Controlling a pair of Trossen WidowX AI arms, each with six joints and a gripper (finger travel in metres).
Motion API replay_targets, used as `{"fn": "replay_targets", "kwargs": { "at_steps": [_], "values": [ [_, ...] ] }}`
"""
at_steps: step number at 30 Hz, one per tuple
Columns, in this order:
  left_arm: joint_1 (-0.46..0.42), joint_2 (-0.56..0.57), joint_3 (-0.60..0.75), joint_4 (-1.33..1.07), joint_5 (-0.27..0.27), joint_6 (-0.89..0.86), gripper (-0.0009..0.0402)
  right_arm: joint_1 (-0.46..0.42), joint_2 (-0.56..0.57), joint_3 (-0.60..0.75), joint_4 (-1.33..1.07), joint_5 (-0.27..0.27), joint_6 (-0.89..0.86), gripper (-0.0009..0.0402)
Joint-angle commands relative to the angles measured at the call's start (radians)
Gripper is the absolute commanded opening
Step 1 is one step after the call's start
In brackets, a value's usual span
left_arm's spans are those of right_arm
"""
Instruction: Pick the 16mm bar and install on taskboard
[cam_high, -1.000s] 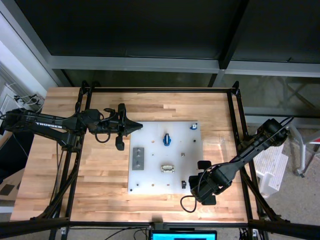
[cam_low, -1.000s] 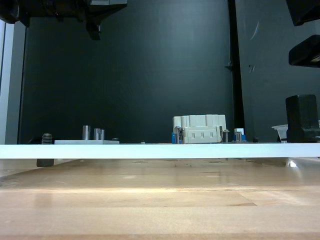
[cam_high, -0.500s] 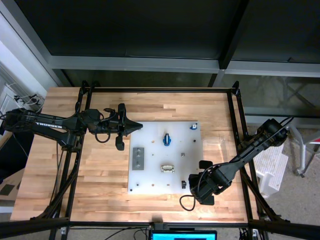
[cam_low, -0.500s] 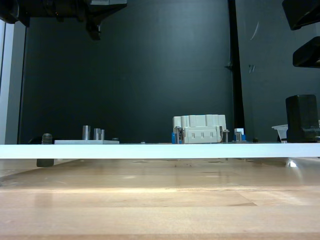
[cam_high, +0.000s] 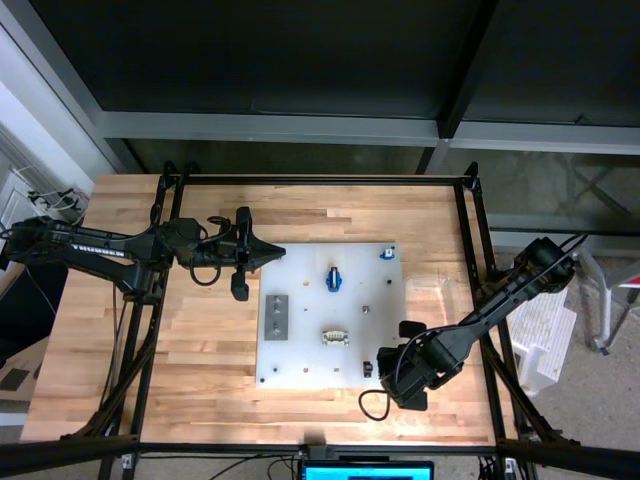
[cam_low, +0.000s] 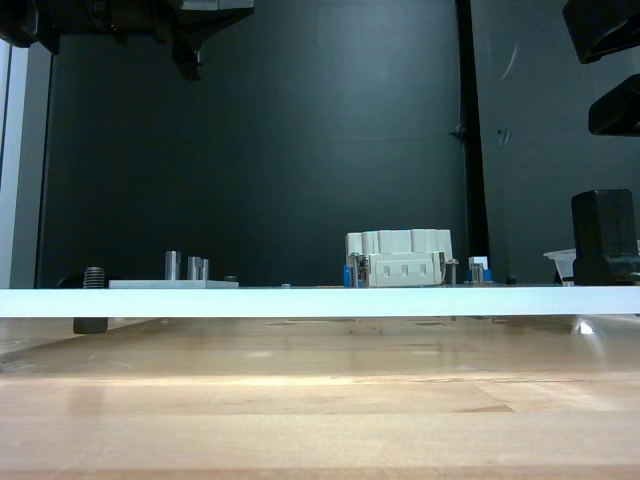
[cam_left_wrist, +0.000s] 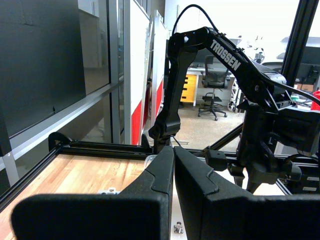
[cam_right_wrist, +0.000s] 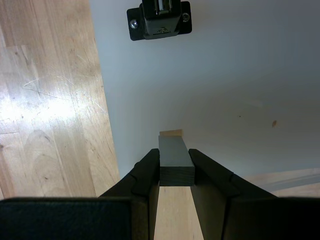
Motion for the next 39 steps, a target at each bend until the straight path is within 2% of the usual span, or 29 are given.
{"fn": "replay_targets", "kwargs": {
  "at_steps": [1,15,39],
  "values": [
    [0.000,0.000,0.000,0.000,0.000,0.000,0.0000,0.000,0.000,0.001,0.007,0.000,-0.040,0.0008],
    [0.000,0.000,0.000,0.000,0.000,0.000,0.0000,-0.002,-0.001,0.001,0.010,-0.002,-0.226,0.0008],
    [0.000,0.000,0.000,0.000,0.000,0.000,0.0000,-0.002,-0.001,0.001,0.010,-0.002,-0.229,0.0008]
  ]
}}
